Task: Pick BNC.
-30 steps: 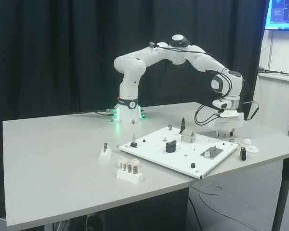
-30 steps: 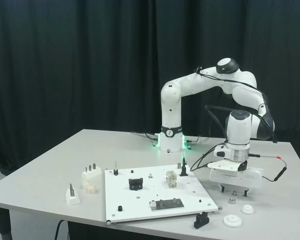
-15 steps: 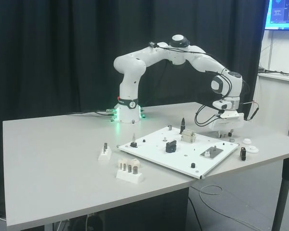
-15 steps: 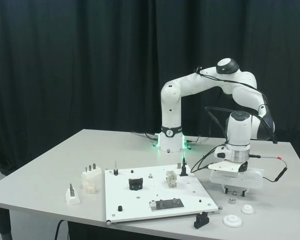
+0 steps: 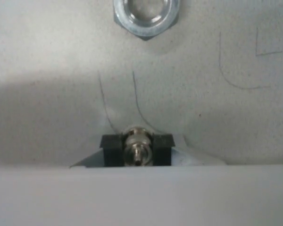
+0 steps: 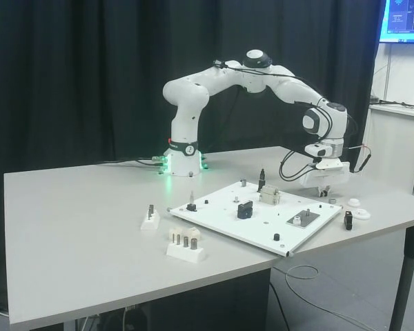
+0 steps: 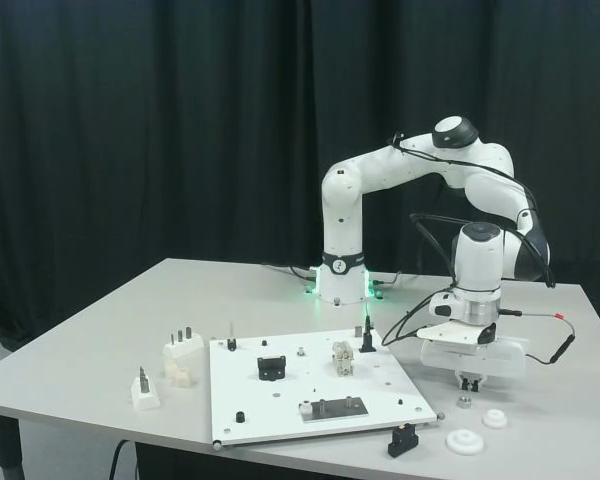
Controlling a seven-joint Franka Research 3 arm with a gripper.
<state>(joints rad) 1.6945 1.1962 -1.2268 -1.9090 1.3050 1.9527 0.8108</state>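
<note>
On the grey table (image 7: 100,340) we see the flat white square board (image 7: 310,385). To the right of this board, our black two-fingered gripper (image 7: 470,383) hangs above the table, fingers closed around the small metal BNC connector (image 5: 137,147). A metal hexagonal nut (image 7: 463,402) lies just below it.
</note>
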